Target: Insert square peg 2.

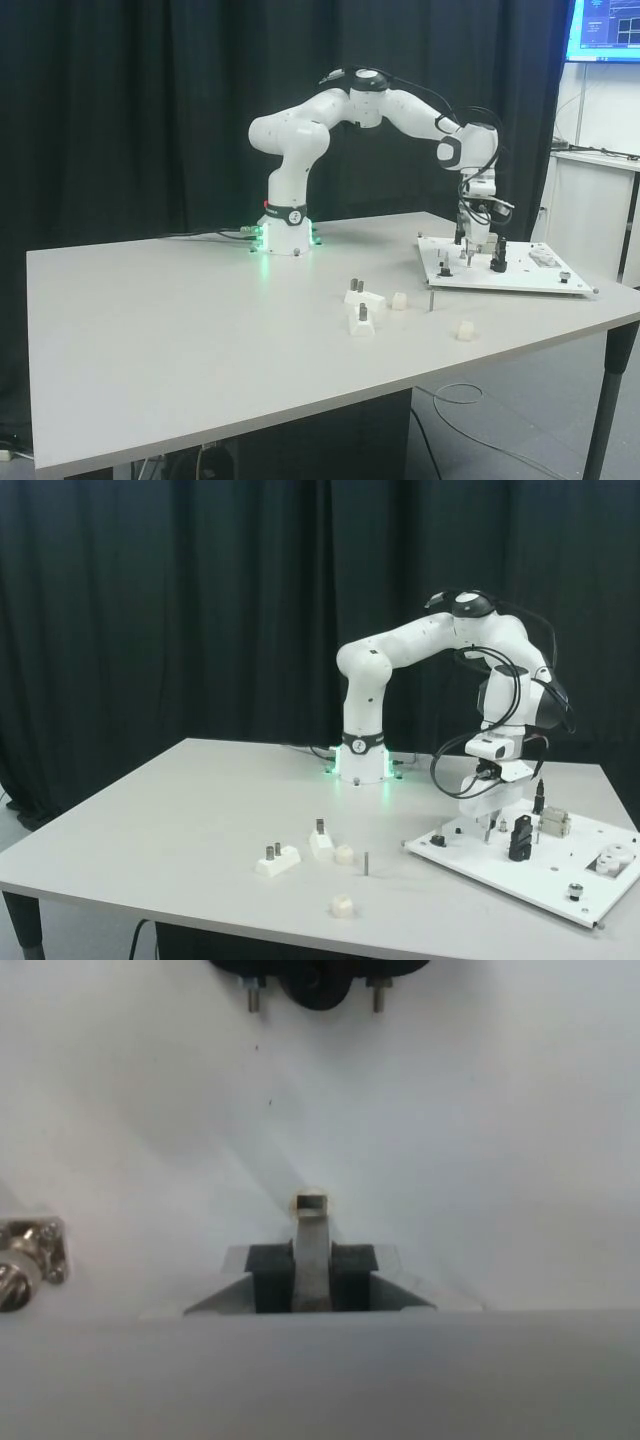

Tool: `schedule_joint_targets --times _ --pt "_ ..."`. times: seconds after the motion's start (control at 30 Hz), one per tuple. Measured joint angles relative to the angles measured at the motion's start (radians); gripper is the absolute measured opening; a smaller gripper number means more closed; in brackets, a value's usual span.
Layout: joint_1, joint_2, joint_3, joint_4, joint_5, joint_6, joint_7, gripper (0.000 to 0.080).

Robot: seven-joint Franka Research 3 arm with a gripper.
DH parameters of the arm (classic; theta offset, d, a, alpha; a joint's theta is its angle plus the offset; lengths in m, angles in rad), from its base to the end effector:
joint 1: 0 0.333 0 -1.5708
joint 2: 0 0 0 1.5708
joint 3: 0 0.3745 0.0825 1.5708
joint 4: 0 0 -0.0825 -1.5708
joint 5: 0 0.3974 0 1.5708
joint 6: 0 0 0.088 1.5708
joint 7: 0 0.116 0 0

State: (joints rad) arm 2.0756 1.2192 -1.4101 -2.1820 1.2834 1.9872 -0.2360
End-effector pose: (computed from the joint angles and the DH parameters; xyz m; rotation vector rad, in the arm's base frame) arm 0.3819 0.4054 0.2309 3.0350 0.3373 0.1204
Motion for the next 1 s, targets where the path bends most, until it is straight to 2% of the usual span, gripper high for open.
schedule_joint_targets --times 1.0 --pt "0.004 -0.009 0.015 -0.01 0.012 0.034 0.0 0.0075"
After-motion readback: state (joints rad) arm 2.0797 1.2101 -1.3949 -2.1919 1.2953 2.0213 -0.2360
